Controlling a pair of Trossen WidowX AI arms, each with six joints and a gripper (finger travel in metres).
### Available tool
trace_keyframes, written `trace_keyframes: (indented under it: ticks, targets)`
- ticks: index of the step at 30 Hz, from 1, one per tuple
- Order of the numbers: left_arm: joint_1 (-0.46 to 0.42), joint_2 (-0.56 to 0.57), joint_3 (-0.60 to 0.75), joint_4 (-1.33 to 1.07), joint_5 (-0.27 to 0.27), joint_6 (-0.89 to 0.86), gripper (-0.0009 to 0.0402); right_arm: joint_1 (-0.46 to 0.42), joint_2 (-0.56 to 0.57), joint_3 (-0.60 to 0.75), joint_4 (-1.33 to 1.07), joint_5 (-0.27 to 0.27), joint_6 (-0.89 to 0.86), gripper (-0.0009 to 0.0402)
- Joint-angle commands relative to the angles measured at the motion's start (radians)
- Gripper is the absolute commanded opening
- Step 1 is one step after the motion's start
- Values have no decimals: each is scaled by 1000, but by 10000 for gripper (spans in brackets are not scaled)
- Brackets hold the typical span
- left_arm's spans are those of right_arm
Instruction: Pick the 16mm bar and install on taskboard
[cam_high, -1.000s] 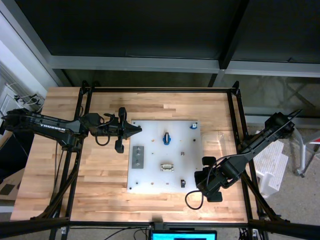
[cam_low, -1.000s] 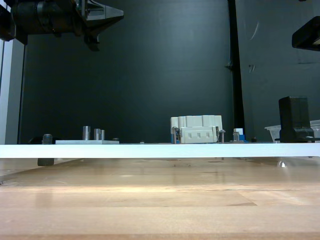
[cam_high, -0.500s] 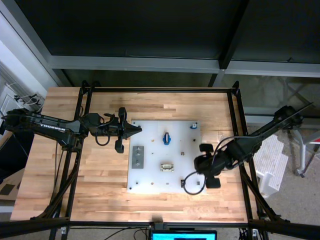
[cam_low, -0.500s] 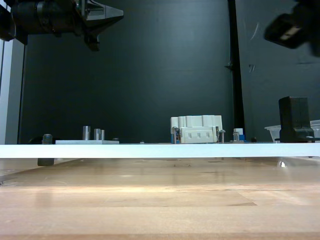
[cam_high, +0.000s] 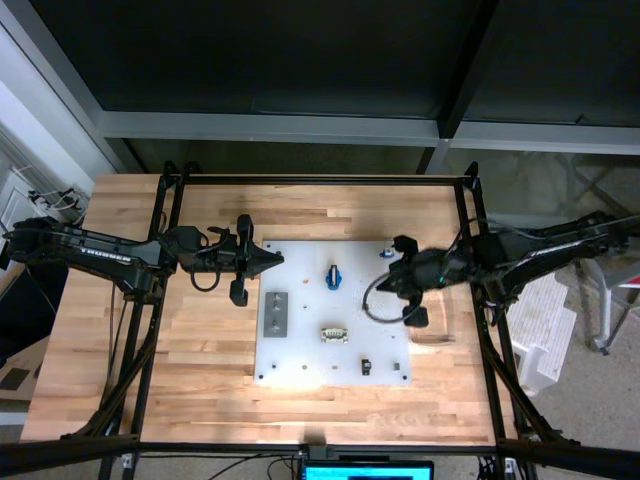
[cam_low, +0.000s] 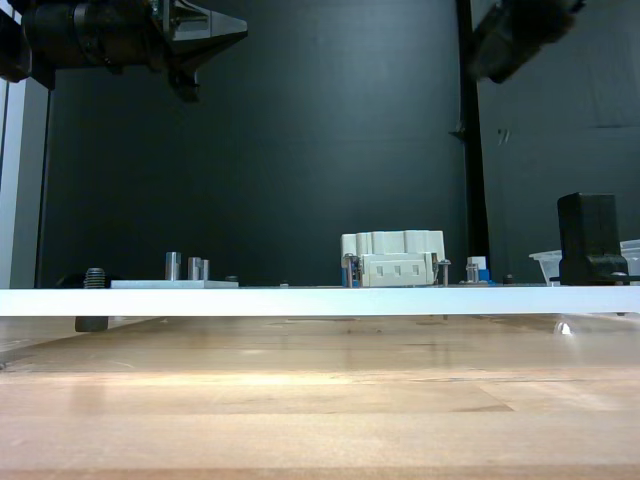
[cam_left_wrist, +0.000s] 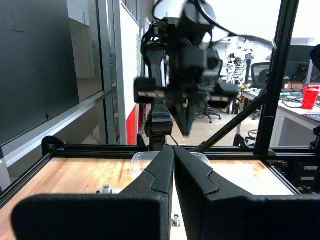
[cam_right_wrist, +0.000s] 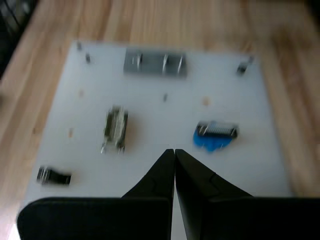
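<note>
Hovering closed: left gripper (cam_high: 278, 258) beside taskboard (cam_high: 300, 345), right gripper (cam_right_wrist: 174, 151) above it; bar unlocatable.

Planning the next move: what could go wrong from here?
Right tool, shut, hangs high over the taskboard's right edge; lowering could strike the blue connector. Left tool, shut, hovers at the taskboard's left edge. I cannot tell where the 16mm bar is, so any grab is blind.

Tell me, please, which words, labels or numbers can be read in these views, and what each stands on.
"TROSSEN": white lettering on the left arm, high view.
Screen at the table's near edge: text too small to read.
Task board: no legible marking.
Left gripper, shut, hovers by the board's left edge; right gripper, shut, above its right part.
16mm bar: cannot tell where.
</note>
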Motion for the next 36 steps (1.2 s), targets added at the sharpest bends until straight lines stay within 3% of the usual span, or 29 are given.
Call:
trace_keyframes:
  ticks: [1, 11, 21, 26, 36]
  targets:
    - [0, 0, 0, 0, 0, 0, 0, -84, -47, -32, 117, -71, -52, 0]
    - [0, 0, 0, 0, 0, 0, 0, -250, -140, -198, 517, -192, -108, 0]
    - [0, 0, 0, 0, 0, 0, 0, -251, -184, -350, 858, -182, -17, 0]
    - [0, 0, 0, 0, 0, 0, 0, -251, -202, -377, 907, -153, -18, 0]
    - [0, 0, 0, 0, 0, 0, 0, -251, -201, -414, 938, -157, -21, 0]
